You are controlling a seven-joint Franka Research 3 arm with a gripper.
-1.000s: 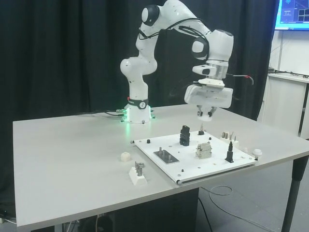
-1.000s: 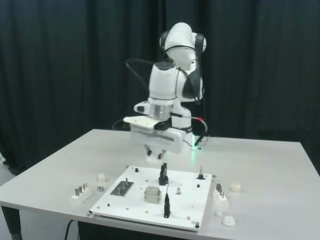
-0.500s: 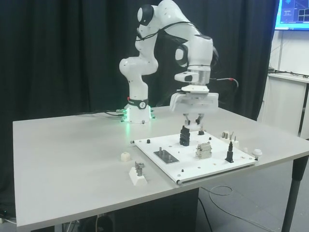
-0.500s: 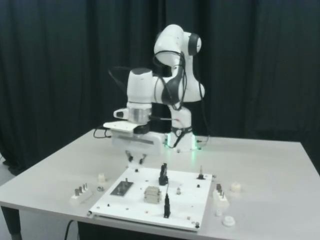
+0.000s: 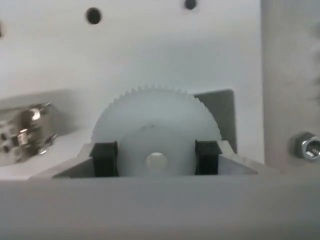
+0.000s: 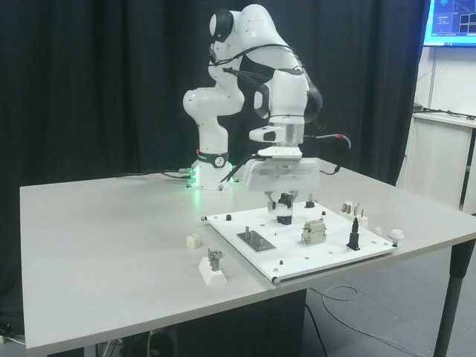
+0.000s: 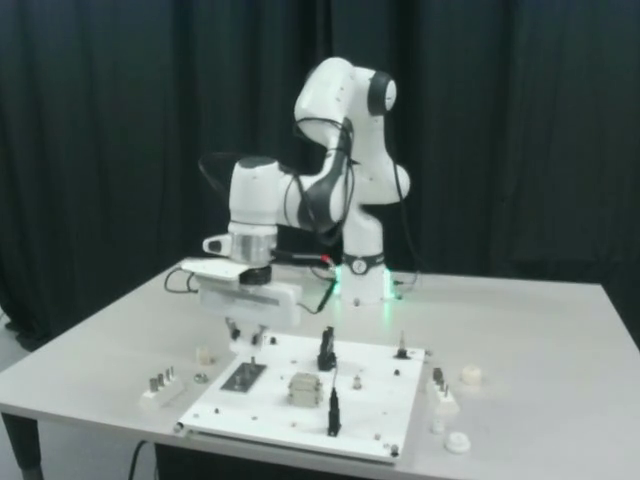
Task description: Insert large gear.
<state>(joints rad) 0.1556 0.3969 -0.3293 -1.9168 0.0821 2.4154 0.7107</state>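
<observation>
- Gripper [image 5: 156,160] is clamped on the large gear [image 5: 156,131]; in the wrist view both black fingertips [image 5: 105,159] press the white toothed wheel's hub from either side, and its centre hole shows between them.
- Below the gripper, the white board [image 6: 297,242] lies on the grey table [image 6: 104,223]; the gear hangs above the board's corner nearest the small white block [image 7: 203,354], close to that edge.
- Off the board on that side, a bare strip of table runs past a metal nut [image 5: 306,146], so there is free room outward.
- Toward the board's middle stand the grey metal plate [image 7: 243,376], a black upright part [image 7: 325,348] and a metal connector block [image 7: 303,388], all apart from the gripper.
- Arm [image 7: 330,150] rises from its green-lit base [image 7: 362,290], folds over at the elbow and reaches down, with the wrist vertical and the hand level above the board.
</observation>
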